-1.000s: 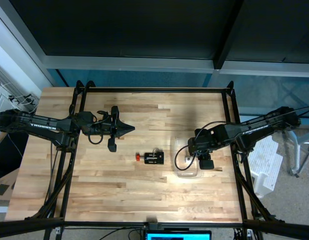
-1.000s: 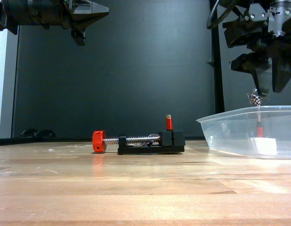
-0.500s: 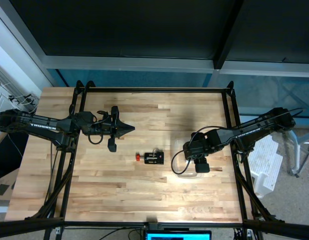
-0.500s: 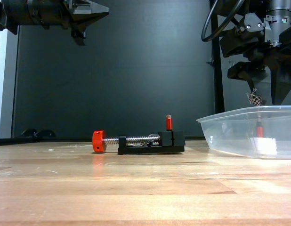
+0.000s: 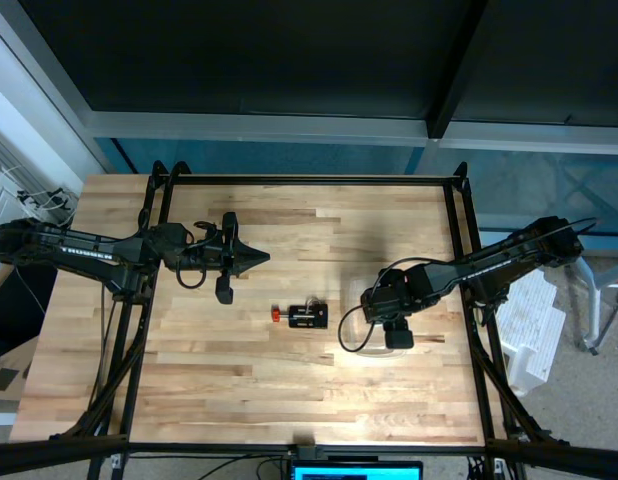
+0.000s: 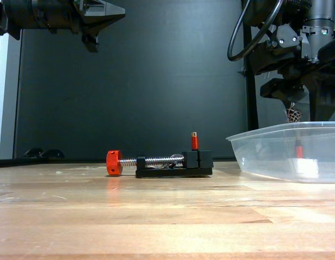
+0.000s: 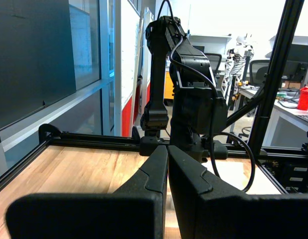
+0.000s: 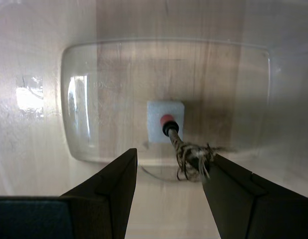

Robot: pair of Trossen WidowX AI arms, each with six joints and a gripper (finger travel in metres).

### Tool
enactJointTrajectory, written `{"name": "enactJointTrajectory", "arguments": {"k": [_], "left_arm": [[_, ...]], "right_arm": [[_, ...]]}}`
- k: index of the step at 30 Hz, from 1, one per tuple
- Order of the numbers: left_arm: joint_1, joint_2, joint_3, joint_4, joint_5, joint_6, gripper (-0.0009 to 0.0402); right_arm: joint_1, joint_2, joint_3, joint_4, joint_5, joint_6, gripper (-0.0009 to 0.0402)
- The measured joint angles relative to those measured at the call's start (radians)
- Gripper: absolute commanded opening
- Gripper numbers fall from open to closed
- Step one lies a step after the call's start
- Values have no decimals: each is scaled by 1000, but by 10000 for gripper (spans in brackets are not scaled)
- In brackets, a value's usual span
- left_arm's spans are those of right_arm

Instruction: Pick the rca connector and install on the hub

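1. Right wrist view looks down past the black right gripper (image 8: pixel 172 155), whose fingers stand apart with nothing clamped, into a clear rectangular plastic tray (image 8: pixel 44 149) that lies toward the right edge of the light wooden table (image 5: pixel 239 380).
2. Between those fingers stands the rca connector (image 8: pixel 175 135), a thin dark-shafted plug with a red end and a frayed silvery braid. Its red end rests on a small white square piece (image 8: pixel 156 110) on the tray floor, and the braid lies just beside one finger (whether it touches, I cannot tell).
3. The hub (image 5: pixel 309 317), a small black rectangular block with a red stub and a silvery screw, rests near the table's middle, well apart from the tray.
4. The black left gripper (image 7: pixel 168 149) hangs high over the table's left half, fingers together and empty.
5. By my reading the task has barely begun: the grasp is lined up but not made, so closing, lifting, carrying and seating the plug on the hub all remain
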State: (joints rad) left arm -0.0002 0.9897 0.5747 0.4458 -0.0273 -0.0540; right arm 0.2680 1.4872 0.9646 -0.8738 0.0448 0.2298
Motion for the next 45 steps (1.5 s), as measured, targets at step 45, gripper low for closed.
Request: {"name": "enactJointTrajectory", "arguments": {"k": [45], "left_arm": [[0, 0, 0, 0, 0, 0, 0]], "right_arm": [[8, 54, -34, 103, 15, 9, 169]]}}
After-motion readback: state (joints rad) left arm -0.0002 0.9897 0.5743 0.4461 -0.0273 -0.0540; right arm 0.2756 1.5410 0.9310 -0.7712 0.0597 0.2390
